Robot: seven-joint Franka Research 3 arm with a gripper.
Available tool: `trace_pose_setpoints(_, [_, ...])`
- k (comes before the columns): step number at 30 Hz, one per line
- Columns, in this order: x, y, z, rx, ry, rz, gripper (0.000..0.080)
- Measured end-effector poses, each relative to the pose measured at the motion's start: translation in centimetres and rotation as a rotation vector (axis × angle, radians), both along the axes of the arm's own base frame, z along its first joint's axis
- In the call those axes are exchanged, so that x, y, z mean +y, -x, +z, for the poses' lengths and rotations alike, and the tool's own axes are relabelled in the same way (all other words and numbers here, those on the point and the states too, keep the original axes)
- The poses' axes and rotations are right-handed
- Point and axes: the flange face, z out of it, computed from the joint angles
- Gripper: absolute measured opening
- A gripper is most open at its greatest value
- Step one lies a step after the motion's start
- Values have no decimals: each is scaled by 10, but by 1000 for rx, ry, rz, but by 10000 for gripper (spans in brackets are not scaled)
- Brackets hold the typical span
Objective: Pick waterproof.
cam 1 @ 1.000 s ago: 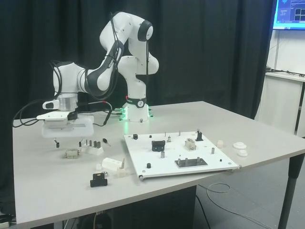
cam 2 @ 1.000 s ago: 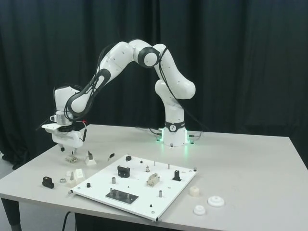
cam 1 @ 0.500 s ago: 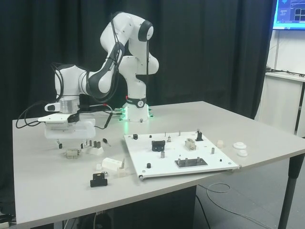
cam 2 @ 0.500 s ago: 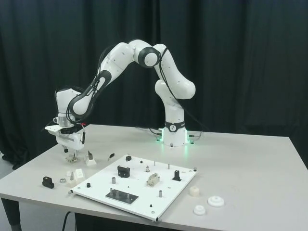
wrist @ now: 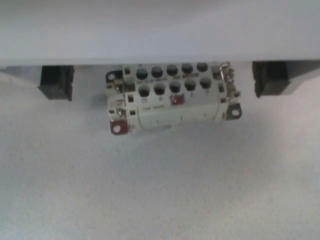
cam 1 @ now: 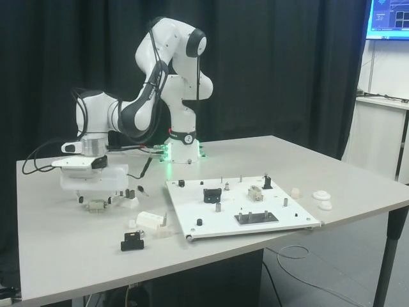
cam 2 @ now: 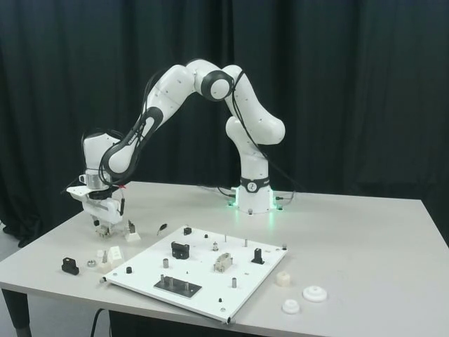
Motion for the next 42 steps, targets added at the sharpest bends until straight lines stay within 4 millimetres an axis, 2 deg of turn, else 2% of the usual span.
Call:
trace_pose_setpoints(24, [1,0,-14,15,17,6,800])
trace_pose_setpoints(30, [2,0,-18,21,18,56,800])
trace_pose_setpoints(31, [2,0,-19,22,18,62,686])
trace_pose_setpoints(36, [3,-2,-19,21,16,70,686])
trace_pose_setpoints(37, [3,-2,-19,22,15,71,623])
trace_pose_setpoints(42, [6,-4,-17,22,7,90,623])
